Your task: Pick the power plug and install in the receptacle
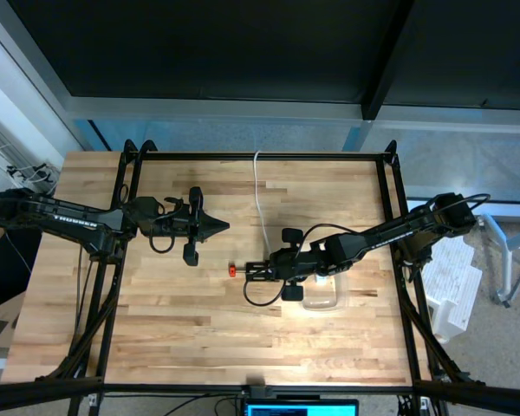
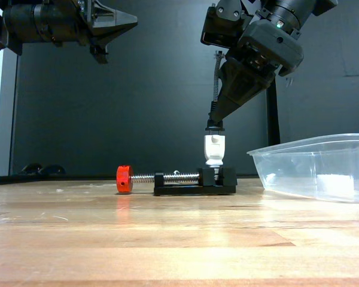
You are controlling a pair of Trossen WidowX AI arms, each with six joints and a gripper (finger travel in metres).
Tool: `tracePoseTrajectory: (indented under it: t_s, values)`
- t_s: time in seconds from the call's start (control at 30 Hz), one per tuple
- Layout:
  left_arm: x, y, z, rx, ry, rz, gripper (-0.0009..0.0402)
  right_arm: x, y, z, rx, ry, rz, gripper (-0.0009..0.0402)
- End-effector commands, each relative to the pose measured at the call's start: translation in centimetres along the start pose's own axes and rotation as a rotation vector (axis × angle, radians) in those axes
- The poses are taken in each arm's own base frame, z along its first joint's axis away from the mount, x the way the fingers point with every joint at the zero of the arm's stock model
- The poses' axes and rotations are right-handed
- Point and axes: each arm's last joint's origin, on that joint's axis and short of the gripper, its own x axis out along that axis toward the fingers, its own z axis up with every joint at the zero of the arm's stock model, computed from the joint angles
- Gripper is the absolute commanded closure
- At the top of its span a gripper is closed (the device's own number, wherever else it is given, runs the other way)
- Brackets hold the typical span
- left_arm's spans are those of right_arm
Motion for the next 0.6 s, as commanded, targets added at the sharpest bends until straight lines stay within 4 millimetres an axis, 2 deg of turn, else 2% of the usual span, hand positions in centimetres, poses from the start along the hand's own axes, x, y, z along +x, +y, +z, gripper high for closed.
tracePoseTrajectory:
  t_s: [0.03,0.6]
  values:
    - [0.01,0.01,0.00,0.000,0.000,0.000,0.0393,0.42,-0.04,-0.44,-0.006,0.018,0.003,0.0393]
    - [0.01,0.01,0.00,0.000,0.000,0.000,0.0393,1.08,-0.28,-1.24,-0.003,0.023,-0.003,0.0393]
